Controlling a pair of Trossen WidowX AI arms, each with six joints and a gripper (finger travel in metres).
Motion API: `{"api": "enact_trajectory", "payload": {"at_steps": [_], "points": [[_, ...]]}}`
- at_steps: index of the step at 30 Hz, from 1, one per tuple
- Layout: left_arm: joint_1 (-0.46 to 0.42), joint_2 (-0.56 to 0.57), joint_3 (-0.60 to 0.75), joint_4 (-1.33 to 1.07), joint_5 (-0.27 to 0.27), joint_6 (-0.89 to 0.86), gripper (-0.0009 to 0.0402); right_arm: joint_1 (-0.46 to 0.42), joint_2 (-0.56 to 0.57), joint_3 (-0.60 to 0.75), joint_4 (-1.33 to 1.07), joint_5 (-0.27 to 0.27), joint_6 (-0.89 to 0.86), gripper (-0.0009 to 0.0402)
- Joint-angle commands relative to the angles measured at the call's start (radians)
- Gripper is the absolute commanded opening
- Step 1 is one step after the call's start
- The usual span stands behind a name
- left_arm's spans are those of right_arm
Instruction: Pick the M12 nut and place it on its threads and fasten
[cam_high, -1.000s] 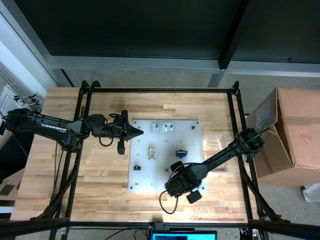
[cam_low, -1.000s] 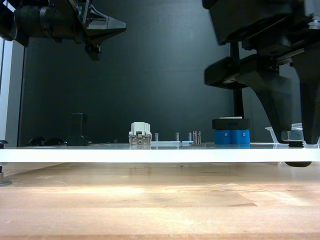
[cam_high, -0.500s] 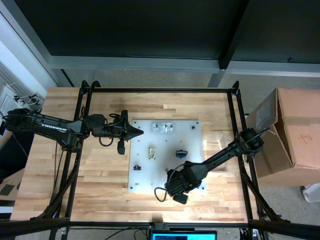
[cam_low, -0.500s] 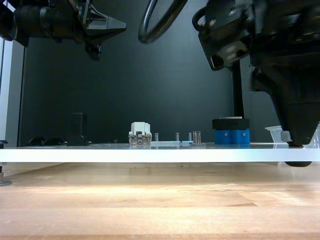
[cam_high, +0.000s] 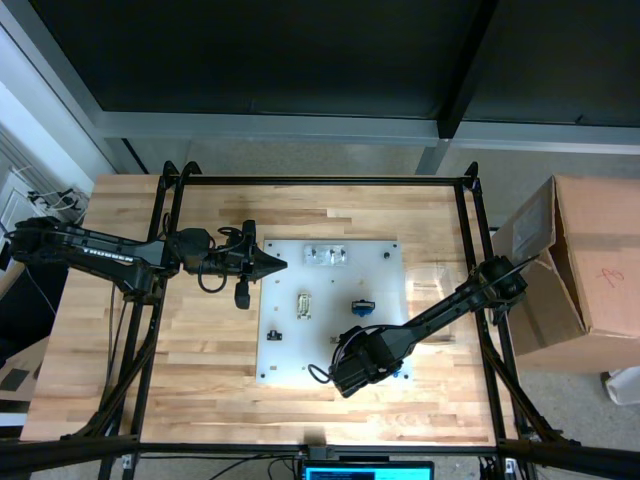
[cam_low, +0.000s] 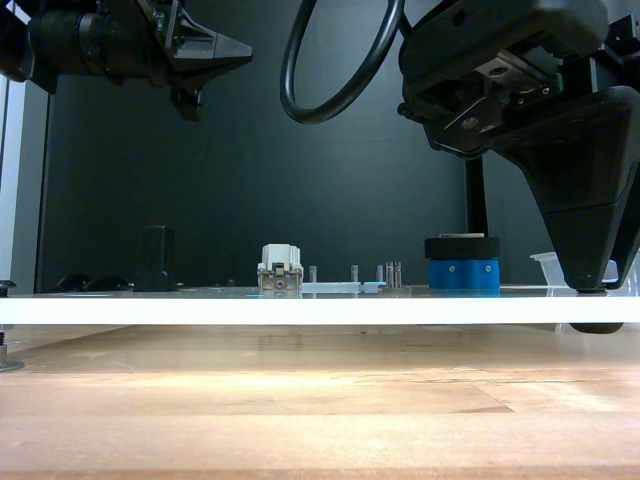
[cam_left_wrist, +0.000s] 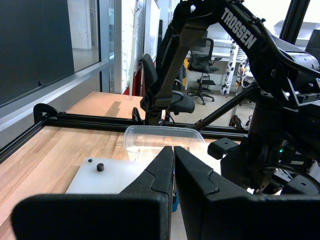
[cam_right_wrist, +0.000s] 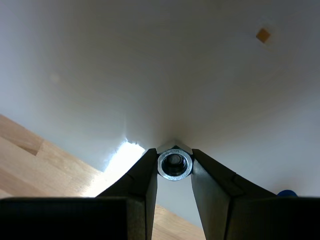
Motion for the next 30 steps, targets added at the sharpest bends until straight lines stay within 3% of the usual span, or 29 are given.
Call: {"api": "enact_trajectory", "payload": {"at_steps": [1,7,21,30], "points": [[0.000,0.000,0.000,0.000,0.000,0.000,0.0000,-0.001,-0.001,0.001,0.006,0.007,0.031,0.0002],[0.000,0.000,0.000,0.000,0.000,0.000,0.0000,0.000,-0.001,0.001,0.020,0.007,0.028,0.0031],[0.000,0.000,0.000,0.000,0.000,0.000,0.0000,0.000,-0.009,0.001,0.023,0.004,0.028,0.0167],[0.000,0.000,0.000,0.000,0.000,0.000,0.0000,-0.001,-0.020,0.021,0.007,0.004,0.007,0.0208]]}}
